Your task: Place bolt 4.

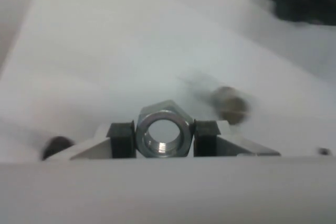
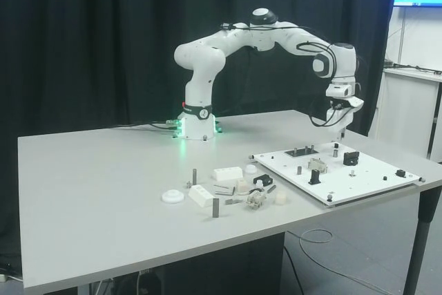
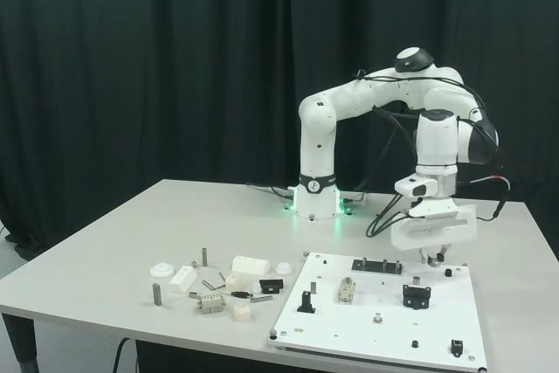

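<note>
Black curtains hang behind the grey surface (image 2: 103,170), where we see the jaws (image 1: 163,139) closed on a small grey metal hexagonal nut (image 1: 162,132) above the white assembly board (image 3: 367,325); stiff, light, slippery, best held on opposite flats.

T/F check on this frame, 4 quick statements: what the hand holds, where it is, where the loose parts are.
1. The hand is shut on a hex nut. True.
2. The hand hangs above the loose parts on the bare table. False: it is over the far side of the white board, well away from them.
3. The held piece has a threaded bore. True, the wrist view looks through it.
4. The white board carries nothing. False: several black fixtures and pegs stand on it.
</note>
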